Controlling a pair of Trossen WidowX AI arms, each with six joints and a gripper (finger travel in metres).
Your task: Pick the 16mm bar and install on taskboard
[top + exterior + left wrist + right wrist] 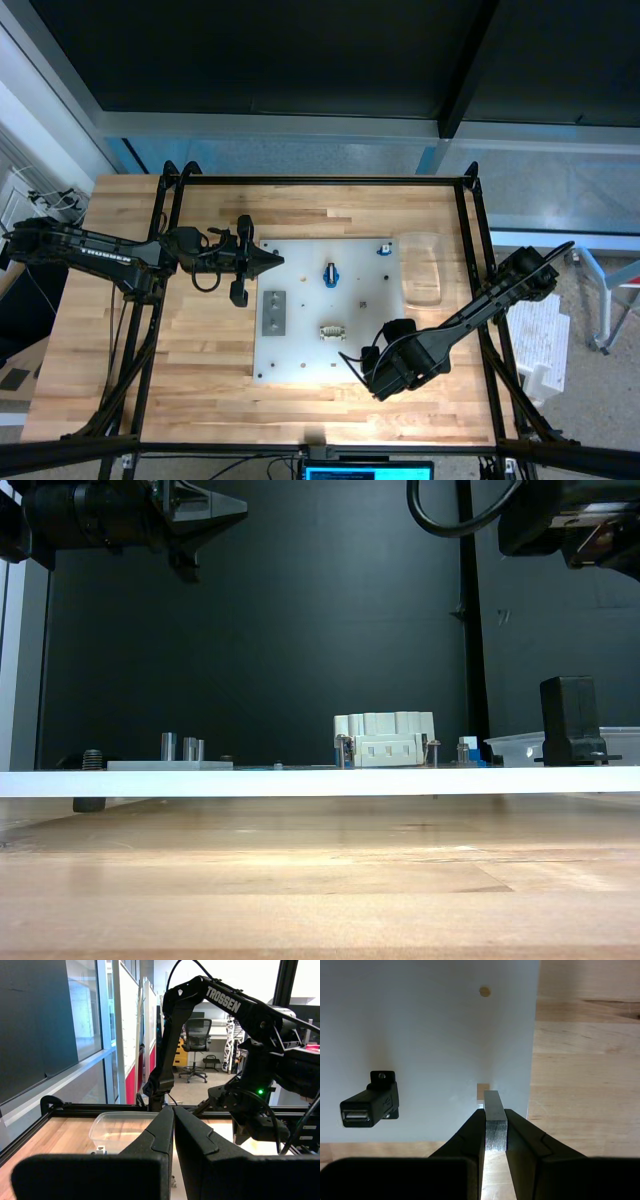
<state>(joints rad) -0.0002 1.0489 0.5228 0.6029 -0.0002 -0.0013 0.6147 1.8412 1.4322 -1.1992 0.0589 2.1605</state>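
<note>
The right gripper is clenched on the bar. The bar sits between the fingers with its long axis along the gripper, pointing down at the board. Its free end hangs over the board close to an edge. A small square hole lies just beside that end, not exactly under it. I judge the next move depends on closing this small offset. The left gripper is closed on nothing and hangs high over the board's left edge, much farther from the hole.
</note>
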